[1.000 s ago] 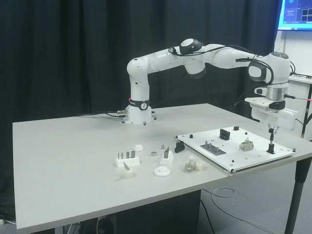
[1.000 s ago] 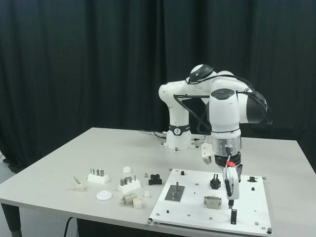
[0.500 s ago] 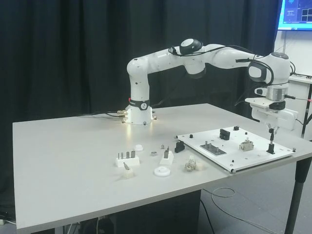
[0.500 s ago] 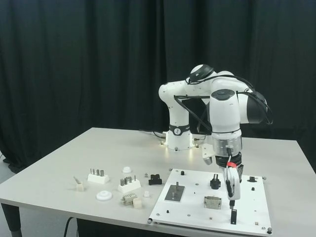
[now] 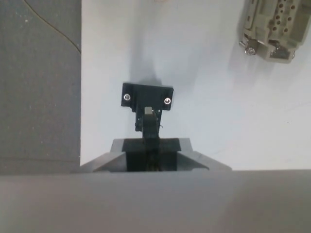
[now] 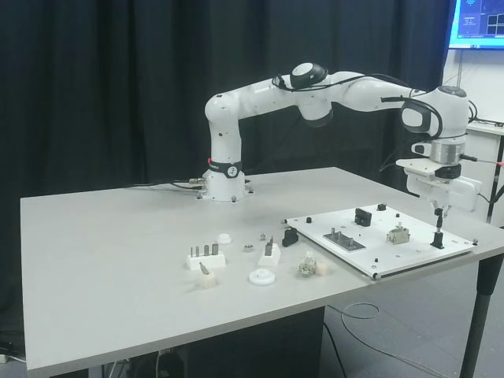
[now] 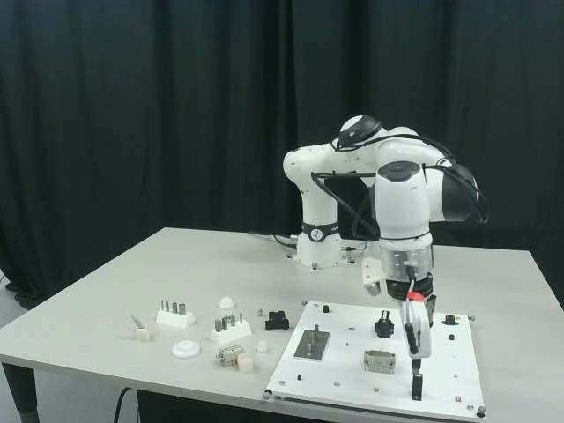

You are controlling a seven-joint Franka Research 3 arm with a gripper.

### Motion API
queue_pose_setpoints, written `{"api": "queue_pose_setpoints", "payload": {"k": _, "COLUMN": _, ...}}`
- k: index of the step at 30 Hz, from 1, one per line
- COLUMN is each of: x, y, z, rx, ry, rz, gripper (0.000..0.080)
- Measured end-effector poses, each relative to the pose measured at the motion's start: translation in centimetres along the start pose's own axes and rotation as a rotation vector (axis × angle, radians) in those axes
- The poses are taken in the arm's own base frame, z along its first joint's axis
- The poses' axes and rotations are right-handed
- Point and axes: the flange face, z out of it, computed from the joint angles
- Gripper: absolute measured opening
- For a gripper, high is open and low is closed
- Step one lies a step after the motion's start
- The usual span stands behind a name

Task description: Insert USB.

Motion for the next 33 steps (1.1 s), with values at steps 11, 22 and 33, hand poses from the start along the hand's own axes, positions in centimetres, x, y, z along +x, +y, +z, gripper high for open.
{"api": "queue_pose_setpoints", "payload": {"k": 11, "x": -0.13, "y": 0.27, "z": 0.4, "rx": -0.011, "ry": -0.001, "rz": -0.003, "gripper": 0.005}}
{"api": "queue_pose_setpoints", "payload": {"k": 22, "x": -0.19, "y": 0.35, "z": 0.47, "rx": -0.012, "ry": -0.002, "rz": -0.002, "gripper": 0.005}}
{"api": "queue_pose_setpoints", "payload": {"k": 33, "x": -0.21, "y": 0.32, "z": 0.44, "rx": -0.009, "ry": -0.004, "rz": 0.005, "gripper": 0.005}}
